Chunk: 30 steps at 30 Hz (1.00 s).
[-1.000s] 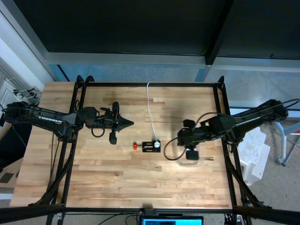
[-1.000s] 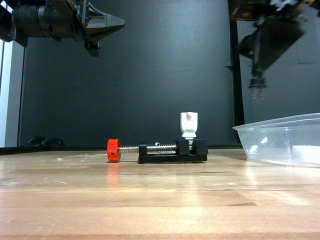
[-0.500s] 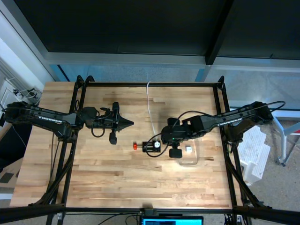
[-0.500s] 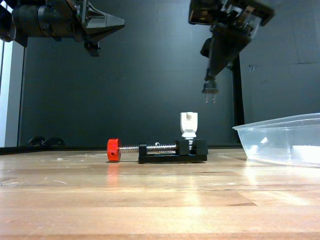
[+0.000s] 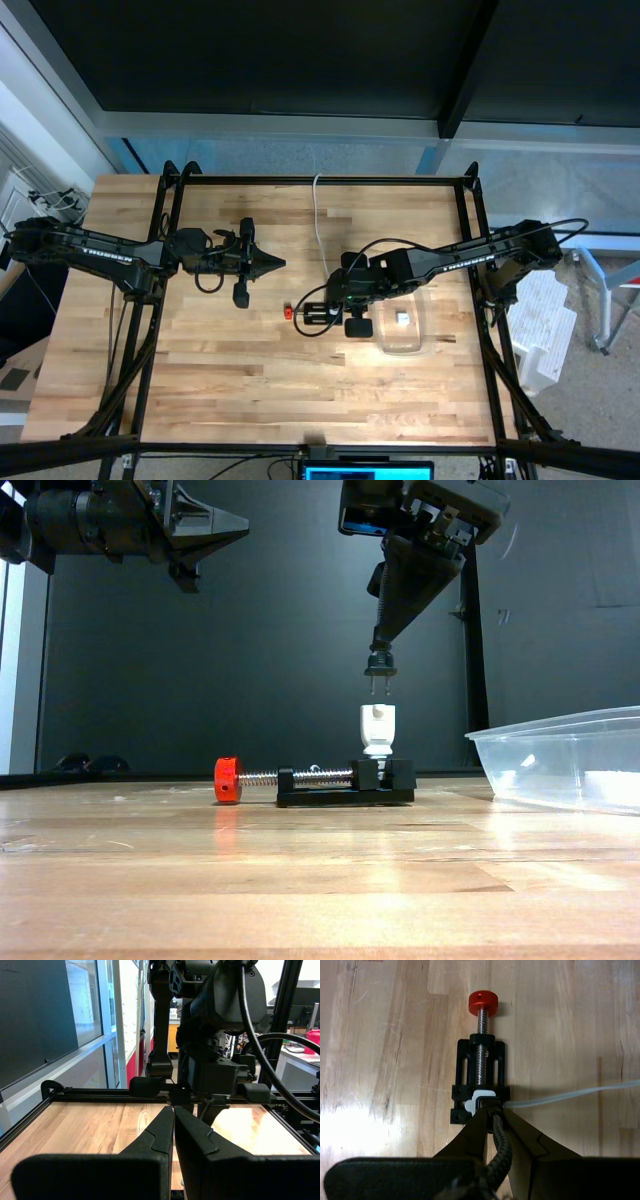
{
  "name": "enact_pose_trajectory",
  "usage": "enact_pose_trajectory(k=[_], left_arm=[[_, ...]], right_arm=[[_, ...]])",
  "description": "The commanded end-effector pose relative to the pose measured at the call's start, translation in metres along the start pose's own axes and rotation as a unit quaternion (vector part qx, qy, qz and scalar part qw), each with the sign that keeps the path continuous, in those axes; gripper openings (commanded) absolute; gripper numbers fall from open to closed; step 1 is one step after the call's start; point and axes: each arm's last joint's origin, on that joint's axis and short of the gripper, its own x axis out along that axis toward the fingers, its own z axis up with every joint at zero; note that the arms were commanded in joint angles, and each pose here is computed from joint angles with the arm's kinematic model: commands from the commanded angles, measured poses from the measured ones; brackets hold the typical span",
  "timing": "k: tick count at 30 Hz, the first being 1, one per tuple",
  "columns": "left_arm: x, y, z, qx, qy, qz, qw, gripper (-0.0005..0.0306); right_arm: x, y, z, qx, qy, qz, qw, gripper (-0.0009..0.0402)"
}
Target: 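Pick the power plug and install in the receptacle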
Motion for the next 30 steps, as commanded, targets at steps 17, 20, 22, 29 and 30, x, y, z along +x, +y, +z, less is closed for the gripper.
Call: enact_pose_trajectory(k=[17,20,22,29,30], left_arm=[[0.0,0.0001,0.0002,0.0,0.0,0.0,1.0,0.0],[0.0,0.0,0.0002,0.0,0.0,0.0,1.0,0.0],[0.0,0.0,0.0002,0.0,0.0,0.0,1.0,0.0],[0.0,0.0001,0.0002,0.0,0.0,0.0,1.0,0.0],[0.0,0.0,0.0002,0.0,0.0,0.0,1.0,0.0]], right_arm=[[0.0068,0.0025,-0.0006,-0.002,-0.001,-0.003,1.0,0.0],[0.007,0.0025,-0.0009,-0.002,0.0,-0.003,1.0,0.0],[0.0078,0.0025,-0.0017,-0.002,0.001,-0.004,1.0,0.0],[0.0086,0.0028,-0.0027,-0.003,0.003,-0.004,1.0,0.0],[0.0087,0.0028,-0.0029,-0.003,0.003,-0.004,1.0,0.0]])
